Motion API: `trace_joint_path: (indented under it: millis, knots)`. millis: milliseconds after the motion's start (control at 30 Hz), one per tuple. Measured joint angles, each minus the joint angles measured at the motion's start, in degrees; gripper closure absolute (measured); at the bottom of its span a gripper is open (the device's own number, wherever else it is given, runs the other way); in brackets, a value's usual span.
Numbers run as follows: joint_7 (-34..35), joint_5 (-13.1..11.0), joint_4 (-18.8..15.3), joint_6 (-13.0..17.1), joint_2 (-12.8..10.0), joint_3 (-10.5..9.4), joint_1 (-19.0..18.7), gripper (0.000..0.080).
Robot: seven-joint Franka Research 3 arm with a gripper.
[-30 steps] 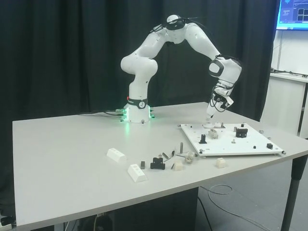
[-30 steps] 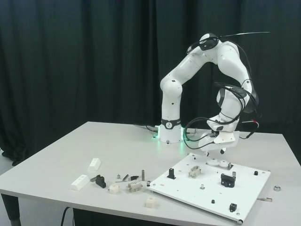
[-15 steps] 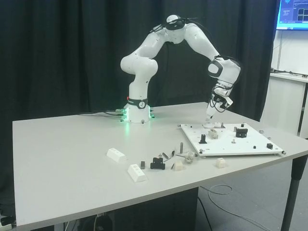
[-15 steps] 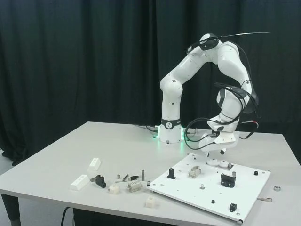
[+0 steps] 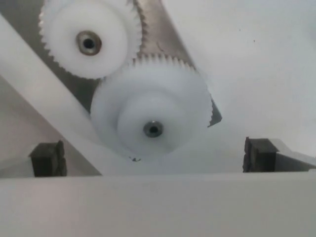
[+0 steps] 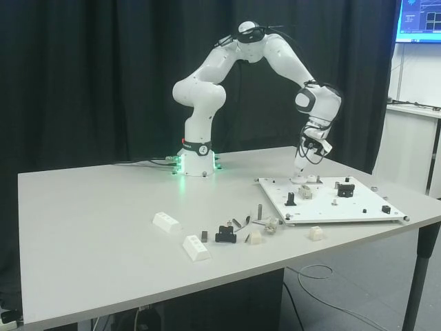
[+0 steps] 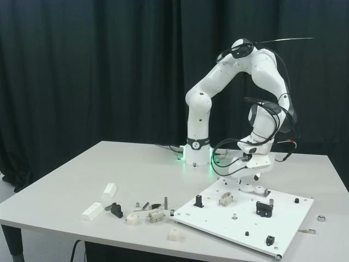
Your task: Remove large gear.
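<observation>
gripper [image 5: 153, 158] hangs right above the large gear [image 5: 153, 116], fingers [image 5: 259, 154] spread wide either side, gripping nothing | large gear sits on its peg on the white assembly board [image 7: 283, 226], teeth meshed with the smaller gear [image 5: 89, 37] beside it | board lies on the grey table [image 6: 89, 221]

The grey table [image 6: 89, 207] bears a white board [image 6: 358, 207] and loose small parts [image 6: 234, 234].

White large gear [image 5: 153, 109], toothed rim, metal pin at centre, lying flat, meshed with neighbouring gear [image 5: 90, 37]
</observation>
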State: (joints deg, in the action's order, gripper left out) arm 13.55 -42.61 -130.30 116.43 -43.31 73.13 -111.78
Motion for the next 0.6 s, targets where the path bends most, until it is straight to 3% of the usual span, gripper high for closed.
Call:
trace_joint_path:
  millis: [600]
  knots:
    - [-2.54, -3.51, -0.95, 1.24, -1.35, -0.03, 0.13, 0.0003]
